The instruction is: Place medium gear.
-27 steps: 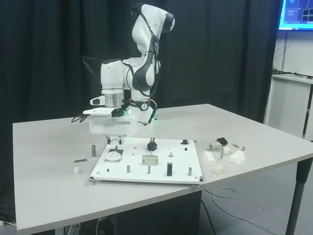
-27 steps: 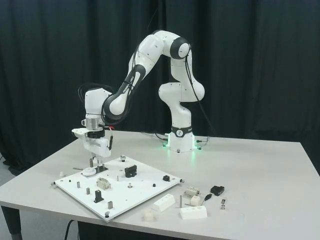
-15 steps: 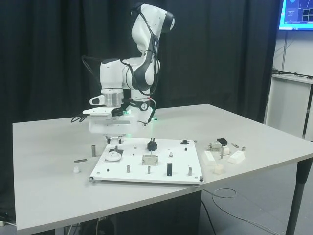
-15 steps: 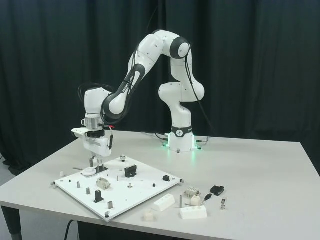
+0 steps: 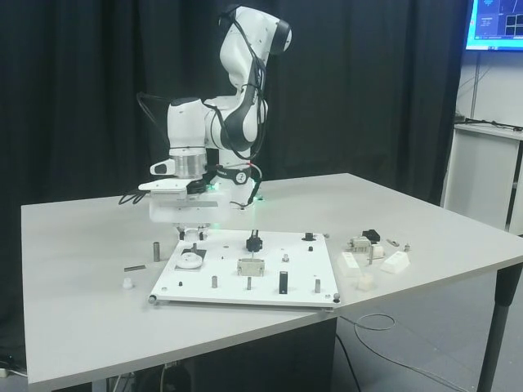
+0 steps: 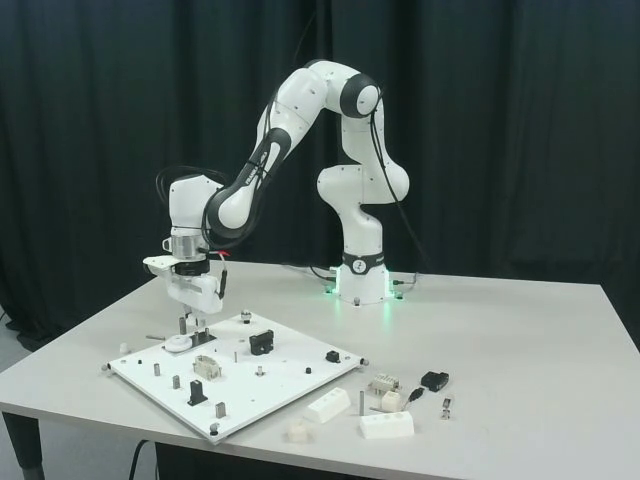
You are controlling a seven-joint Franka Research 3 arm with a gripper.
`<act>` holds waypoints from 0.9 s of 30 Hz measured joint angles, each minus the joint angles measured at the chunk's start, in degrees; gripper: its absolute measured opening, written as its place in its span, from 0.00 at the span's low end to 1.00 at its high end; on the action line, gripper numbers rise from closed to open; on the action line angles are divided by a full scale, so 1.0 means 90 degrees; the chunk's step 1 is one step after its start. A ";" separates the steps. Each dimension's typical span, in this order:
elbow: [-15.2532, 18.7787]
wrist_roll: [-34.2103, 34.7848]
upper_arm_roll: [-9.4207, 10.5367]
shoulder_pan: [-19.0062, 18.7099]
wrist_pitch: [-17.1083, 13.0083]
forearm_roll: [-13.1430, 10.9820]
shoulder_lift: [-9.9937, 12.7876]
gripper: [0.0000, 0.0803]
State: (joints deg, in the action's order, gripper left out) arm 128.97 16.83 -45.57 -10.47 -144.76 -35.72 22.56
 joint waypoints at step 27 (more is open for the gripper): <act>-0.0023 -0.0103 -0.0076 0.0038 -0.0426 0.0032 0.0096 0.50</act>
